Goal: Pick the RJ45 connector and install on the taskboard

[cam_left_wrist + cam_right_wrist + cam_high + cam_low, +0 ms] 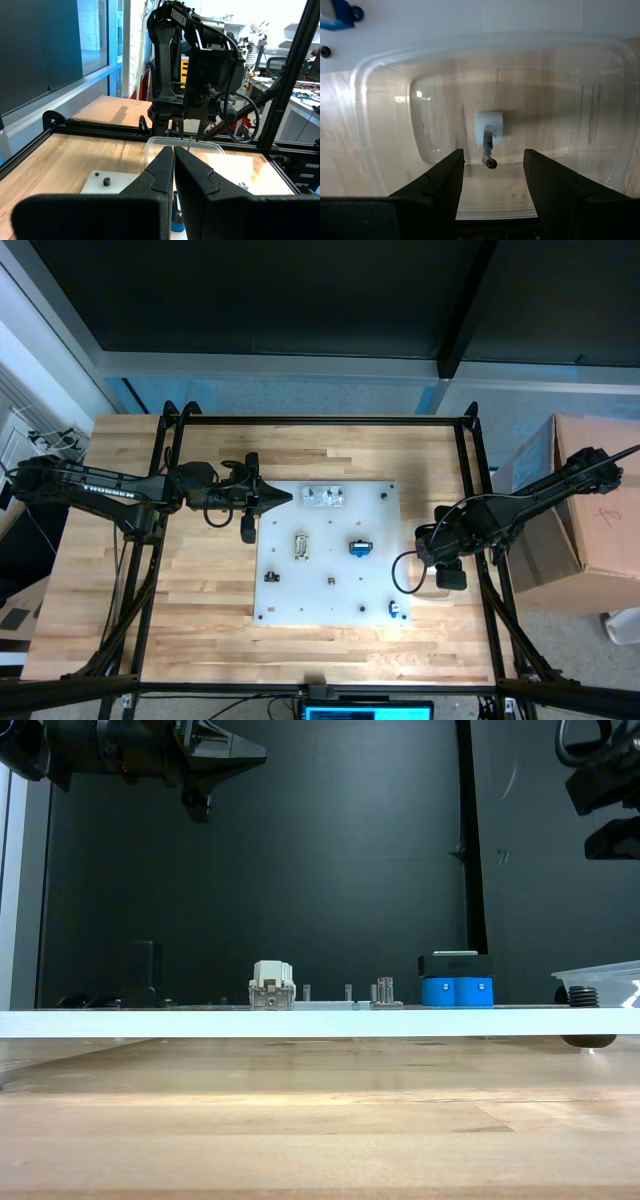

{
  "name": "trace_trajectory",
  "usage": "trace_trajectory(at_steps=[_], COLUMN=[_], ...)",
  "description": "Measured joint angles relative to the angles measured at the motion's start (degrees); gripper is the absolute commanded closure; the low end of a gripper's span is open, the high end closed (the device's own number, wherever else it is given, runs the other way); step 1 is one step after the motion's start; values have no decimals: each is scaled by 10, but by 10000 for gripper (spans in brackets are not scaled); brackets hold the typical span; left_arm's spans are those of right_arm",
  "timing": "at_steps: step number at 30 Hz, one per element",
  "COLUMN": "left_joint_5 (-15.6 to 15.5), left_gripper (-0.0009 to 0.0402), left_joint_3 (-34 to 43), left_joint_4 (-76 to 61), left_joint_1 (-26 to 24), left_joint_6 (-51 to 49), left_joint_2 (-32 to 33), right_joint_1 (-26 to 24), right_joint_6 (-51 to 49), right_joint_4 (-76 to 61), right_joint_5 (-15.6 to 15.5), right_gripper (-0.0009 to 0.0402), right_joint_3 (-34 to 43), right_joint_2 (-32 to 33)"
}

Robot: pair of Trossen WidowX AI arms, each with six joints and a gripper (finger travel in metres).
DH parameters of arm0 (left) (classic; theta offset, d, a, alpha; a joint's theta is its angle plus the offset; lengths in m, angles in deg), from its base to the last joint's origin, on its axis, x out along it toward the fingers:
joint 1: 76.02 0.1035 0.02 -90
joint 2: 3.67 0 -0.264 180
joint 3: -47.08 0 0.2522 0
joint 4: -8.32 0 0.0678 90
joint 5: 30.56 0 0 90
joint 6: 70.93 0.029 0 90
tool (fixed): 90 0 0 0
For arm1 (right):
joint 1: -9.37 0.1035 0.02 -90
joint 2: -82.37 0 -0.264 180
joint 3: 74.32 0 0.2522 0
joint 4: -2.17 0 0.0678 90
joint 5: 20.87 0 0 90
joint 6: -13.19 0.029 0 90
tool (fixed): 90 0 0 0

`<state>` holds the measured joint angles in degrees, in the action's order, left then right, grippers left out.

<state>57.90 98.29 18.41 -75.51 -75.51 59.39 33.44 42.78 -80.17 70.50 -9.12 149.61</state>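
The RJ45 connector (489, 126) is a small pale block with a short cable stub. It lies free on the floor of a clear plastic tray (385, 100), clear of the white task board (330, 575). My right gripper (493, 155) hangs straight above it, open, one finger on each side of the connector and not touching it. In the high view this right gripper (437, 562) sits just off the board's right edge and hides the connector. My left gripper (285, 497) is shut on nothing, held high over the board's far left edge, pointing right.
The board carries a blue block (360, 548), a pale socket (300, 546), a clear part (323, 498) and a small blue clip (397, 610). A cardboard box (590, 510) stands at the right. Black frame rails (320, 421) ring the wooden table.
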Motion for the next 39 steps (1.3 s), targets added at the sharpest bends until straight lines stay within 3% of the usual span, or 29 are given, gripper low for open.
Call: trace_trajectory(at_steps=[7,15,17,39], left_joint_5=[0,0,0,0], left_gripper=[393,393,392,392], left_joint_3=[0,0,0,0], left_joint_4=[0,0,0,0], left_joint_1=[0,0,0,0], left_joint_6=[0,0,0,0], left_joint_2=[0,0,0,0], right_joint_1=[1,2,3,7], right_joint_6=[0,-5,-8,1], right_joint_4=[6,25,26,18], right_joint_5=[5,4,3,0], right_gripper=[266,400,385,393], right_joint_3=[-21,-51,-52,-5], right_joint_2=[0,0,0,0])
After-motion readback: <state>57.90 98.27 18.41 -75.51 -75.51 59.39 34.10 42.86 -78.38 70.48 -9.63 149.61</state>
